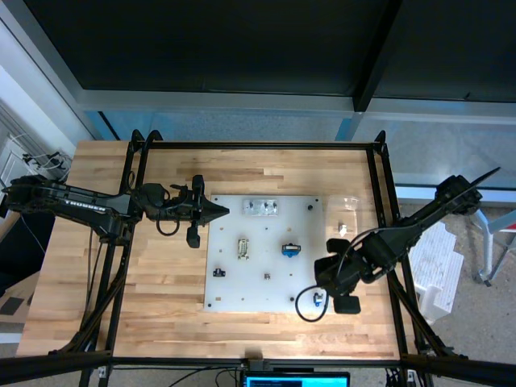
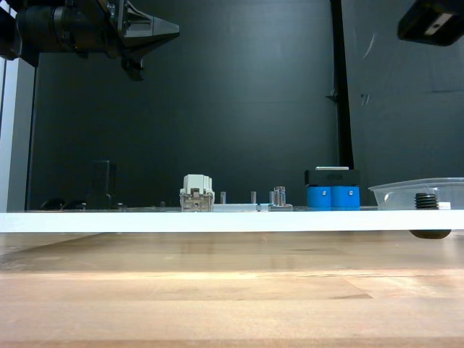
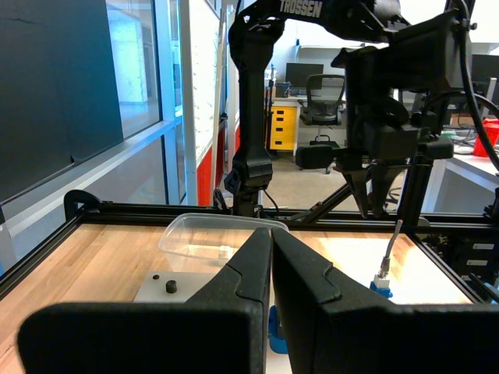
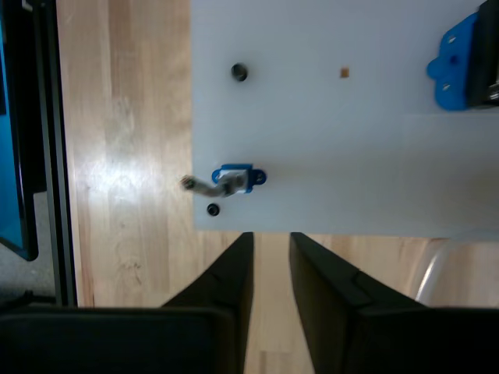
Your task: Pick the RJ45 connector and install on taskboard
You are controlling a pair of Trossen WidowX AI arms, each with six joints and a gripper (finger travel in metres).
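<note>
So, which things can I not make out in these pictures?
RJ45 connector: too small to pick out surely in any view.
Right pincer, just off the taskboard's right edge by its near corner: its own arm covers it in the high view.
Left pincer, high over the board's left edge: its arm is cut by the low view's edge.
Clear dish: cut by the low view's right edge.

Wooden table (image 1: 161, 266) carrying the white taskboard (image 1: 242, 294), lying flat right of centre. Clear dish (image 1: 348, 203) sitting on the wood just beside the board's far right corner. Black frame rails (image 1: 258, 146) running along the table's edges. Left gripper (image 1: 224, 211) hanging over the board's left edge, fingers pressing together. Right gripper (image 4: 271, 238) hovering off its near right corner, fingers standing slightly parted.
</note>
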